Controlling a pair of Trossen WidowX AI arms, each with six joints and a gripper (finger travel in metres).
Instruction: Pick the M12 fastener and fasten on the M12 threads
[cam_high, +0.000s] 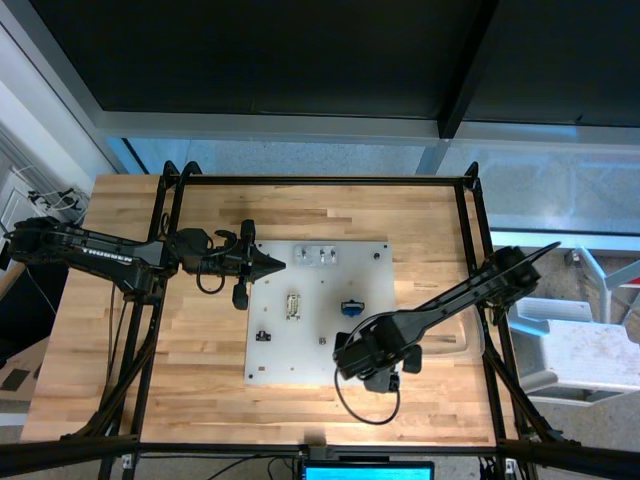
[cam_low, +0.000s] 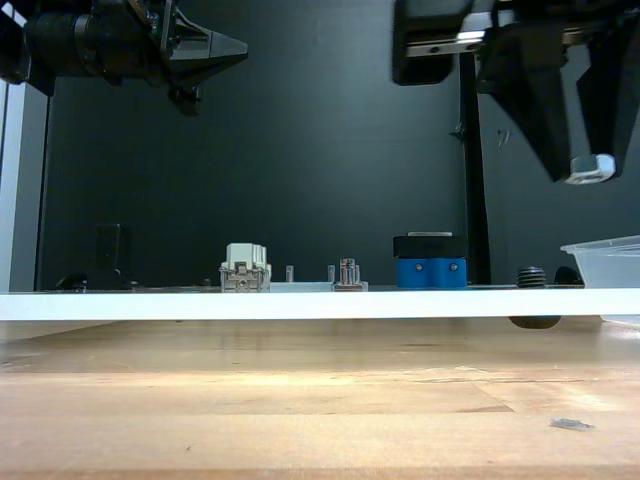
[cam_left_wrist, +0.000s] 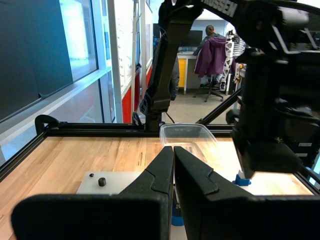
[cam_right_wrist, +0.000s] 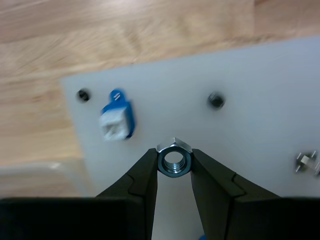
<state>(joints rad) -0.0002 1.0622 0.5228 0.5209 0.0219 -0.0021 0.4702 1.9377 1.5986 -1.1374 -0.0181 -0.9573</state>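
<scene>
The silver M12 nut (cam_right_wrist: 174, 160) is pinched flat between my right gripper's (cam_right_wrist: 174, 165) fingertips, its hole facing the camera. In the low view the nut (cam_low: 592, 168) hangs well above the white board (cam_low: 300, 303), up and to the right of the bare black ribbed stud (cam_low: 531, 277). Seen from above, the right gripper (cam_high: 372, 372) hovers over the board's (cam_high: 300, 360) near right part and hides nut and stud. A dark round stub (cam_right_wrist: 216, 100) shows on the board; I cannot tell if it is the stud. My left gripper (cam_high: 278, 264) is shut on nothing, high over the far left edge.
A clear tray (cam_high: 465, 345) lies right of the board, behind the stud in the low view (cam_low: 610, 258). A blue block (cam_high: 350, 308), a grey connector (cam_high: 293, 305) and small posts stand mid-board. A black post (cam_high: 377, 253) marks the far right corner.
</scene>
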